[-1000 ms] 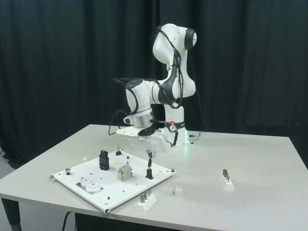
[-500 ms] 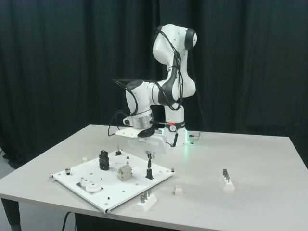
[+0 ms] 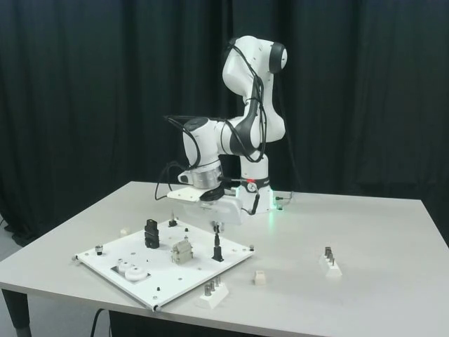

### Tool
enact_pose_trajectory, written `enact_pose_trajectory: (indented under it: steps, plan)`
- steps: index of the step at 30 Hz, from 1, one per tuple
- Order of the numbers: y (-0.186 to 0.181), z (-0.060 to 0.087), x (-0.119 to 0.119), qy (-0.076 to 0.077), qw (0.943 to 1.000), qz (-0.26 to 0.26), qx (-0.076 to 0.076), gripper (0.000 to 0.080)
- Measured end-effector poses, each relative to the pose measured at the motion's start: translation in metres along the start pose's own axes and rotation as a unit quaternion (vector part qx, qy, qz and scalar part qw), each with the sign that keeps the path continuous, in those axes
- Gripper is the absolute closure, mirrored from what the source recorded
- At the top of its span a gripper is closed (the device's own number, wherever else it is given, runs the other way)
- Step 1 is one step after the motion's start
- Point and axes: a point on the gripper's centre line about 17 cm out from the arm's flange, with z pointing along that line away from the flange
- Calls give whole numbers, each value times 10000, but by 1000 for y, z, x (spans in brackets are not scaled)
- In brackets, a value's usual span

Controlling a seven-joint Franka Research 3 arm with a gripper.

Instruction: Insert USB.

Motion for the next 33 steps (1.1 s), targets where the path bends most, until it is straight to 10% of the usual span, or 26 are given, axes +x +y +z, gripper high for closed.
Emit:
enact_pose_trajectory:
  steps: [26, 28, 29, 33]
  plan:
    - [-4, -3, 6, 123, 9998, -184, 15, 777]
    - [-6, -6, 6, 124, 9997, -202, 31, 683]
    - [-7, -8, 5, 117, 9997, -211, 41, 352]
    - [-11, -17, 2, 85, 9996, -233, 94, 352]
